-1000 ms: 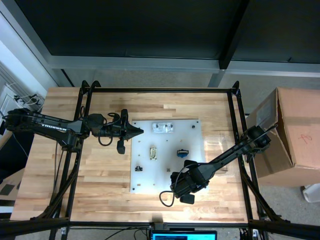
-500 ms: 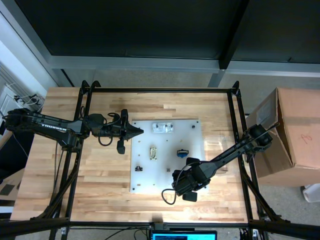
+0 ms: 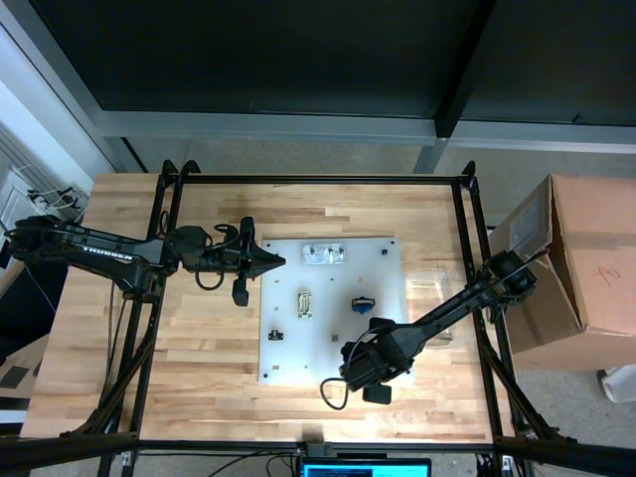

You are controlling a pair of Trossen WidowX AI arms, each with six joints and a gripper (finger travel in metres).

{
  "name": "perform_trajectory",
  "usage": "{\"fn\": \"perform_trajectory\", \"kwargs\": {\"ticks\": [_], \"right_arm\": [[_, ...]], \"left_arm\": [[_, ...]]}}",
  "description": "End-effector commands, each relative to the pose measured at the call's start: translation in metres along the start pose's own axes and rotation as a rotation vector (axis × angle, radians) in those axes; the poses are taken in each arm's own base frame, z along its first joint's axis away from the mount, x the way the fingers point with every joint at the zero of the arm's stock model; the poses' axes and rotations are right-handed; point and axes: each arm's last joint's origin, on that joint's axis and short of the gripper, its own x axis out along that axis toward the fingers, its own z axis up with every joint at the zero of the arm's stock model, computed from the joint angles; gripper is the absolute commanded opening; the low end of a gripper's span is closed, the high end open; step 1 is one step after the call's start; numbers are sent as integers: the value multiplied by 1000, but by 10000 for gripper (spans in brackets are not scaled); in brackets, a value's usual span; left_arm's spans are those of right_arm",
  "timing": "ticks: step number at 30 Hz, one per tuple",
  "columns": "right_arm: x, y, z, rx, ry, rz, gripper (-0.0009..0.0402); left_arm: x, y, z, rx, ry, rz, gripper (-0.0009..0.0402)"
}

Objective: Pick the M12 nut and place it on its threads and fasten

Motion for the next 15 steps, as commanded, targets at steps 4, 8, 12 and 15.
{"fn": "perform_trajectory", "kwargs": {"ticks": [4, 8, 12, 15], "right_arm": [[-4, 2, -2, -50, 46, 75, 0], [-9, -1, -2, -41, 17, 11, 0], [-14, -5, -2, -33, -43, -67, 0], [-15, -6, -2, -35, -61, -87, 0]], "left_arm": [[0, 0, 0, 0, 0, 0, 0], [0, 0, 0, 0, 0, 0, 0], [0, 0, 0, 0, 0, 0, 0], [0, 0, 0, 0, 0, 0, 0]]}}
